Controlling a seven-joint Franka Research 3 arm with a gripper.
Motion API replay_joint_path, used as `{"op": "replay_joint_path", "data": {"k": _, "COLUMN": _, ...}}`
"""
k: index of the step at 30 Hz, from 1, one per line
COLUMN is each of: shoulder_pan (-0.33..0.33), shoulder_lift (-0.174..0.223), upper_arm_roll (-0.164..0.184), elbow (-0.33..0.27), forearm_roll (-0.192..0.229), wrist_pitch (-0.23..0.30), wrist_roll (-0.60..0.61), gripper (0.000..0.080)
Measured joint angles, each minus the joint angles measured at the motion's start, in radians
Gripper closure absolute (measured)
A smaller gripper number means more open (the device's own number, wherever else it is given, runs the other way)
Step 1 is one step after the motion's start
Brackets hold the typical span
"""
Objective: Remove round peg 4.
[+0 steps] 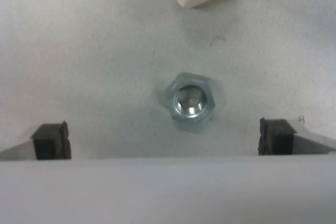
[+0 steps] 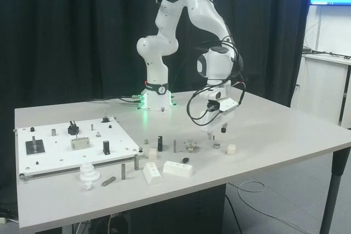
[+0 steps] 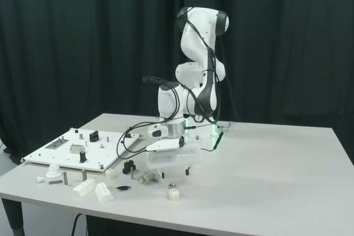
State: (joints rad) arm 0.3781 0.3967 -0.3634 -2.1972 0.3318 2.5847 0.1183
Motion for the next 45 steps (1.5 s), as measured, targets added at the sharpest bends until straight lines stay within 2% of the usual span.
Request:
{"op": "replay_joint_path", "data": {"k": 17, "shoulder_pan": 0.000, "shoulder_lift": -0.003, "upper_arm_roll": -0.005, "elbow": 0.000, "forearm_roll": 0.000, "wrist_pitch": 0.000, "wrist_roll": 0.026, "gripper": 0.0003}}
{"op": "replay_joint_path", "data": {"k": 25, "shoulder_pan": 0.000, "shoulder_lift": -0.009, "upper_arm_roll": -0.031, "elbow": 0.002, "forearm_roll": -0.002, "wrist_pitch": 0.000, "wrist_roll": 0.102, "gripper": 0.0003}}
{"op": "replay_joint_path", "data": {"k": 32, "shoulder_pan": -0.001, "shoulder_lift": -0.014, "upper_arm_roll": -0.089, "elbow": 0.000, "forearm_roll": -0.003, "wrist_pitch": -0.002, "wrist_roll": 0.112, "gripper": 0.0003}}
{"op": "replay_joint_path", "data": {"k": 38, "shoulder_pan": -0.002, "shoulder_lift": -0.019, "upper_arm_roll": -0.168, "elbow": -0.001, "forearm_roll": -0.009, "wrist_pitch": -0.022, "wrist_roll": 0.109, "gripper": 0.0003}}
{"op": "replay_joint_path", "data": {"k": 45, "shoulder_pan": -0.010, "shoulder_lift": -0.038, "upper_arm_roll": -0.265, "elbow": -0.001, "forearm_roll": -0.047, "wrist_pitch": -0.046, "wrist_roll": 0.062, "gripper": 0.0003}}
